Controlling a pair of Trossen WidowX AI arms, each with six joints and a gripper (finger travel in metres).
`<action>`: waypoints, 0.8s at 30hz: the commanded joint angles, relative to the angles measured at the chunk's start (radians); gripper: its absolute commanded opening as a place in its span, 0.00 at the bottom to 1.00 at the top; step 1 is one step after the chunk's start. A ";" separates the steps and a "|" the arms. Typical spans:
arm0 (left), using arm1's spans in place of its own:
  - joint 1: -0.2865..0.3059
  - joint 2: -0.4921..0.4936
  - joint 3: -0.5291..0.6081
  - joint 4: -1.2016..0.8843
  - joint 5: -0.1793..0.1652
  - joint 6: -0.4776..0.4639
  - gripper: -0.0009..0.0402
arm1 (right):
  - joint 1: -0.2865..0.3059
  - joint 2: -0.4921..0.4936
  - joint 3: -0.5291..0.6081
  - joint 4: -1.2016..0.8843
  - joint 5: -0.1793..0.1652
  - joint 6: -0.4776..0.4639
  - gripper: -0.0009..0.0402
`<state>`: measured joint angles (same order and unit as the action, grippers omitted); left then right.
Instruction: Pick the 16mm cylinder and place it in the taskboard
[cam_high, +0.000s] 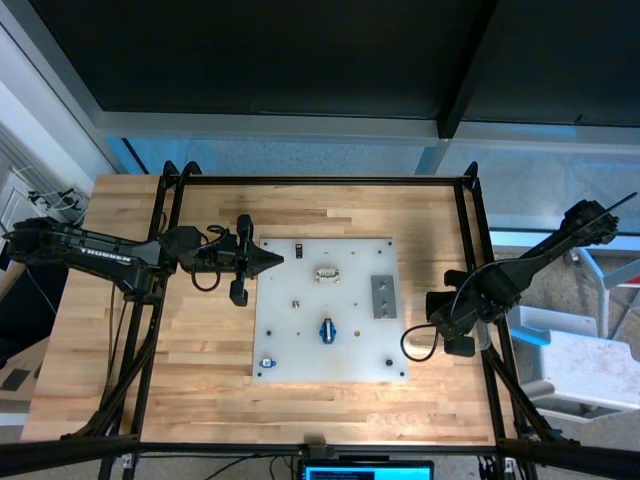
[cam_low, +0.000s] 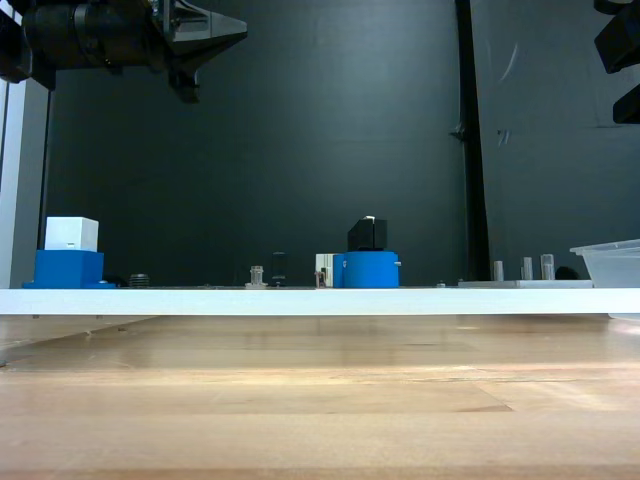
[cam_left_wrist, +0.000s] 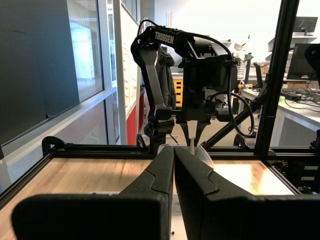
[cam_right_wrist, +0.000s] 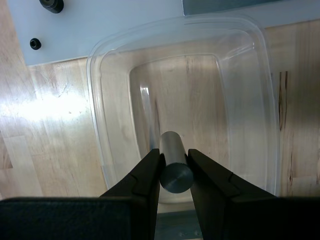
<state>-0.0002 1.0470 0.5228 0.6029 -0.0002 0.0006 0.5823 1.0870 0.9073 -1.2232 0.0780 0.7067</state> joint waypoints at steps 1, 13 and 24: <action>0.000 0.000 0.000 0.000 0.000 0.000 0.02 | 0.000 0.001 0.000 0.001 0.000 -0.001 0.09; 0.000 0.000 0.000 0.000 0.000 0.000 0.02 | -0.002 0.004 0.000 0.026 0.001 -0.017 0.09; 0.000 0.000 0.000 0.000 0.000 0.000 0.02 | -0.030 0.066 0.027 0.056 0.000 -0.057 0.09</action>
<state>-0.0002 1.0473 0.5228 0.6029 -0.0002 0.0006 0.5568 1.1412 0.9230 -1.1603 0.0780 0.6632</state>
